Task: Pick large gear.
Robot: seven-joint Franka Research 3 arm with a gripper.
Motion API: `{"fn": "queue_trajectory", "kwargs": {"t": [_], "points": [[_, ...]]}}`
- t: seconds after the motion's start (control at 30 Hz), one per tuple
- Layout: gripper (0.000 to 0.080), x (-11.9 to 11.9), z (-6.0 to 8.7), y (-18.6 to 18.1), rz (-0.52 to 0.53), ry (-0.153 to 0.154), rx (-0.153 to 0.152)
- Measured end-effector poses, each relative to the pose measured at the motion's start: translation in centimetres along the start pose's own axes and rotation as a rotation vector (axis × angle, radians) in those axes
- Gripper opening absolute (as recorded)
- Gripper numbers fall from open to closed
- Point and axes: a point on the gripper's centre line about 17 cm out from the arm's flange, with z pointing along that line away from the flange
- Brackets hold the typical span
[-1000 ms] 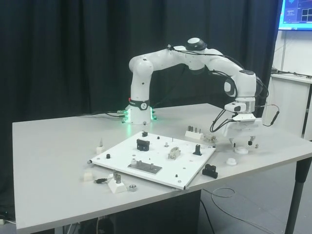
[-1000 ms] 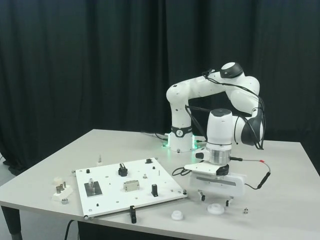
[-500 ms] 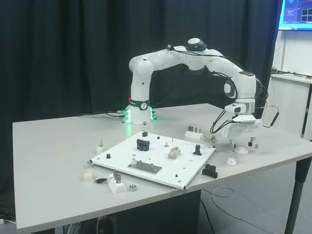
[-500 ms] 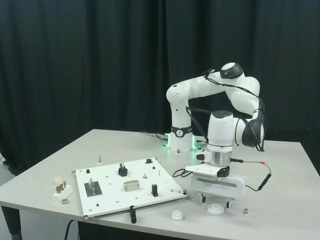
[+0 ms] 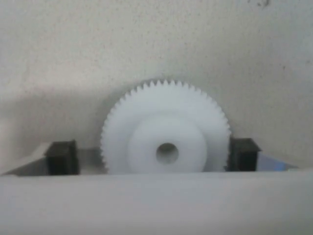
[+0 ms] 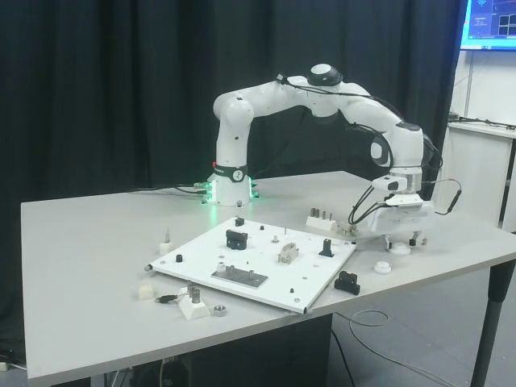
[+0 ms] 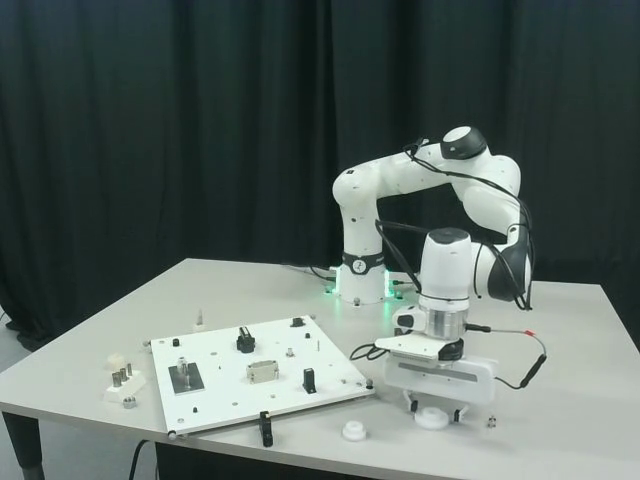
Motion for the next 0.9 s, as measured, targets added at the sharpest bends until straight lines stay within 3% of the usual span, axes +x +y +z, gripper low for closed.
{"fn": "queue_trajectory", "kwargs": {"t": [0.2,0.23,0.37,0.4,0.9], "points": [[0.0712,0.06,-0.05,-0.23,-0.002,0.008,0.0],[0.0552,0.12,-0.08,-0.24,-0.002,0.01,0.0],[0.0552,0.33,-0.21,-0.26,-0.002,0.017,0.0],[0.0352,0.37,-0.22,-0.25,-0.003,0.019,0.0],[0.0332,1.01,-0.76,0.31,-0.005,0.034,-0.014]]}}
